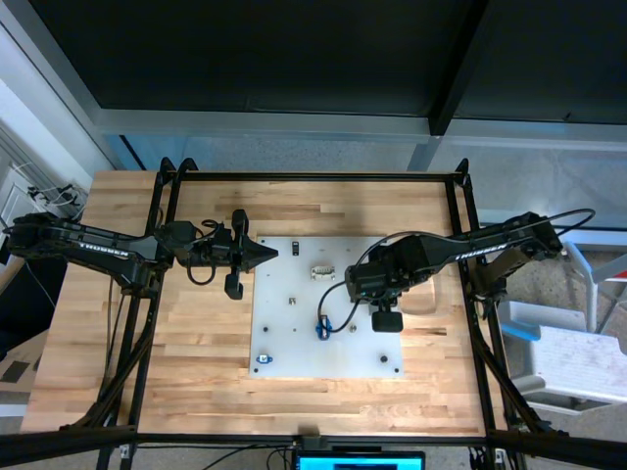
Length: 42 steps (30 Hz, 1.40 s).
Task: Pick the 16mm cylinder and place it in the container
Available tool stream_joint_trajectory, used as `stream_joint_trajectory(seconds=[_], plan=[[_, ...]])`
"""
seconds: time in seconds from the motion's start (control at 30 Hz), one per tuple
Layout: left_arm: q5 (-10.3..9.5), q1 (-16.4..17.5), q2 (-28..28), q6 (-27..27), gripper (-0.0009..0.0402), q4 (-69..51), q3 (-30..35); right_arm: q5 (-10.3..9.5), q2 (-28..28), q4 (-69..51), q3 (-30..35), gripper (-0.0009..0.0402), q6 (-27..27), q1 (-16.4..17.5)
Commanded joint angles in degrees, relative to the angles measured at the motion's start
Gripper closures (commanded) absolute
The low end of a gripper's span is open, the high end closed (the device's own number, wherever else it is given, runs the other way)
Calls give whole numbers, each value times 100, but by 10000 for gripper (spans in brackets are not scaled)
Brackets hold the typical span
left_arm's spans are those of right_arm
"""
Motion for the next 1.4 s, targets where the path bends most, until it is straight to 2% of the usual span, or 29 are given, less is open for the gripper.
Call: stream_joint_trajectory(seconds=[0.03,0.4,0.97,1.13,1.4], plan=[[2,0,0,2,393,2,0,7,107,118,-7,355,118,87],[2,2,0,2,393,2,0,9,372,481,-15,290,286,332],[2,0,2,2,393,0,0,15,992,920,-17,200,280,428],[2,2,2,2,393,0,0,11,1152,1062,-17,187,260,457],[2,0,2,2,393,-2,0,7,1252,1255,-96,187,260,490]])
